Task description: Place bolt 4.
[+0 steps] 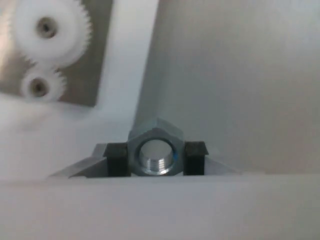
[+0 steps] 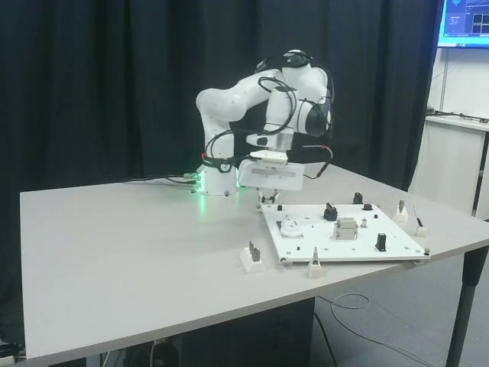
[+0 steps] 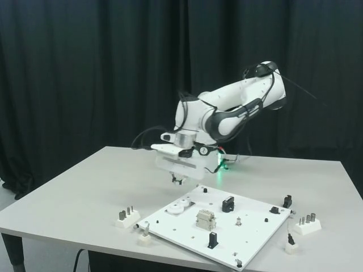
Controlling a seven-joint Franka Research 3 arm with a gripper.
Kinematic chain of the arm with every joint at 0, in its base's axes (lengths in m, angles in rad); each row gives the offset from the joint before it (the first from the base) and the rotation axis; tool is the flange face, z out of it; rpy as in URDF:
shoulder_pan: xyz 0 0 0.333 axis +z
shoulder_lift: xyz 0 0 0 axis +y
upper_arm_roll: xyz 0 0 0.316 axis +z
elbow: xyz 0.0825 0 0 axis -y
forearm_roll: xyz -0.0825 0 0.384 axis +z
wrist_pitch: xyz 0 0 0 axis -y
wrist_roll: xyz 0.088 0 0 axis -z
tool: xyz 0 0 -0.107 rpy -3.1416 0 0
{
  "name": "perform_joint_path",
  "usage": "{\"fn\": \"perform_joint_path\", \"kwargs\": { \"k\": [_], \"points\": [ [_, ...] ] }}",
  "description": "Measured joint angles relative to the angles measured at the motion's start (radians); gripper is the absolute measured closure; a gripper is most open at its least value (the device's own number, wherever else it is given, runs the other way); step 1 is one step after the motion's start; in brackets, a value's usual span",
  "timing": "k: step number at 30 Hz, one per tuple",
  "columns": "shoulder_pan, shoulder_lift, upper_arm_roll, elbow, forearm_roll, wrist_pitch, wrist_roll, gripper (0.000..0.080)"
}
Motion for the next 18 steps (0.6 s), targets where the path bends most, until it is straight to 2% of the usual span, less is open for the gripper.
{"fn": "perform_joint_path", "kwargs": {
  "k": [9, 18],
  "points": [
    [-0.122, 0.003, 0.02, 0.013, 0.084, -0.002, -0.196, 0.0576],
    [-0.221, 0.005, 0.061, 0.028, 0.165, -0.017, -0.348, 0.0576]
  ]
}}
